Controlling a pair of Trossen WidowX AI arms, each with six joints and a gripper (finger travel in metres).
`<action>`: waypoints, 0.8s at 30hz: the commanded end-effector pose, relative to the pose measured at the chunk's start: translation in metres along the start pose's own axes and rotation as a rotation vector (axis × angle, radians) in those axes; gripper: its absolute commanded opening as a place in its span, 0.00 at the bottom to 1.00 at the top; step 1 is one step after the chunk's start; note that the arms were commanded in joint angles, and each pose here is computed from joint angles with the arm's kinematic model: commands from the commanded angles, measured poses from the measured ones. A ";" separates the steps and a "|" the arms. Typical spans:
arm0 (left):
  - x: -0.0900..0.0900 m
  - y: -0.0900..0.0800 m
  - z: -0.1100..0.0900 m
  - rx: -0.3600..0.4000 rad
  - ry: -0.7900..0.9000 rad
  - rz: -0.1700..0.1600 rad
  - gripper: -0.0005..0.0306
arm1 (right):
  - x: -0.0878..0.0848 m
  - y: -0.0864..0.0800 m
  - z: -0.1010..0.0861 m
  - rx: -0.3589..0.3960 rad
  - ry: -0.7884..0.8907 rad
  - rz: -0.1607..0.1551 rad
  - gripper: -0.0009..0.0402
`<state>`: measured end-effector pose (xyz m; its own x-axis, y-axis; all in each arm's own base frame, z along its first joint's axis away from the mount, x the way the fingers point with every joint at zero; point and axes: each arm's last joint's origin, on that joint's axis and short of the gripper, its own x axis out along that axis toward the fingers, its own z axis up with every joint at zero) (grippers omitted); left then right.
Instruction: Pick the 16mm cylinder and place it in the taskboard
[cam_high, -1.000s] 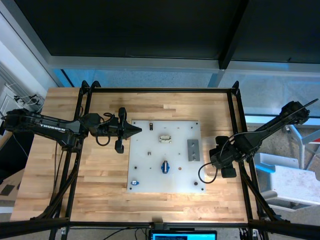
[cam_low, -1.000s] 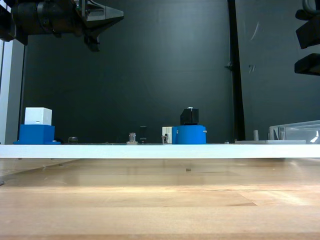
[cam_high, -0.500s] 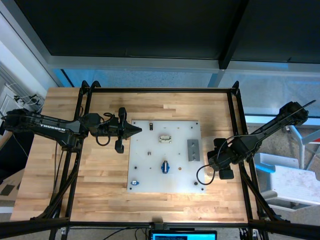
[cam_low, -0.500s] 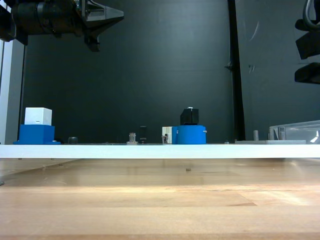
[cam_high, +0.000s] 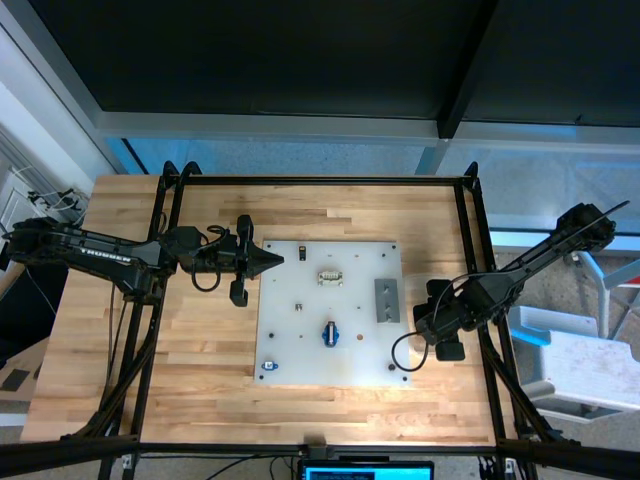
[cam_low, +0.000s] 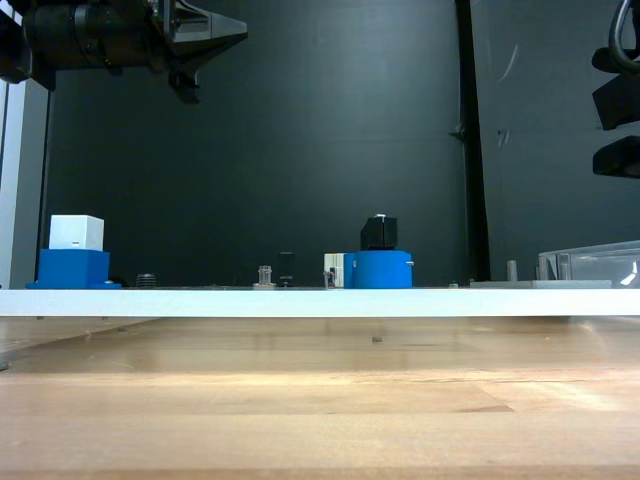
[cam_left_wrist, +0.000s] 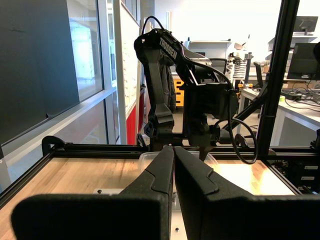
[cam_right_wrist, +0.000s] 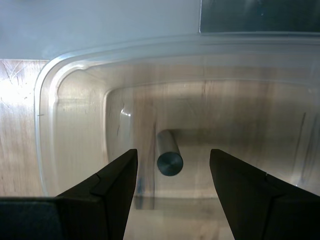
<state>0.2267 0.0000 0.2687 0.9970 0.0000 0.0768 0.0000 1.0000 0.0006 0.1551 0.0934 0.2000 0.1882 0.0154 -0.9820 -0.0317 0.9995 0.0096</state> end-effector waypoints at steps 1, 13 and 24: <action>0.000 0.000 0.000 0.000 0.001 0.000 0.02 | 0.003 0.000 -0.002 0.004 0.006 -0.003 0.51; 0.000 0.000 0.000 0.000 0.000 0.000 0.02 | 0.014 0.000 -0.007 0.015 -0.005 0.004 0.50; 0.000 0.000 0.000 0.000 0.000 0.000 0.02 | 0.022 0.000 -0.009 0.017 -0.021 0.014 0.45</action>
<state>0.2267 0.0000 0.2686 0.9971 0.0000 0.0764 0.0000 1.0000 0.0006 0.1506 0.0934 0.1771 0.2074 0.0299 -0.9778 -0.0184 0.9995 0.0266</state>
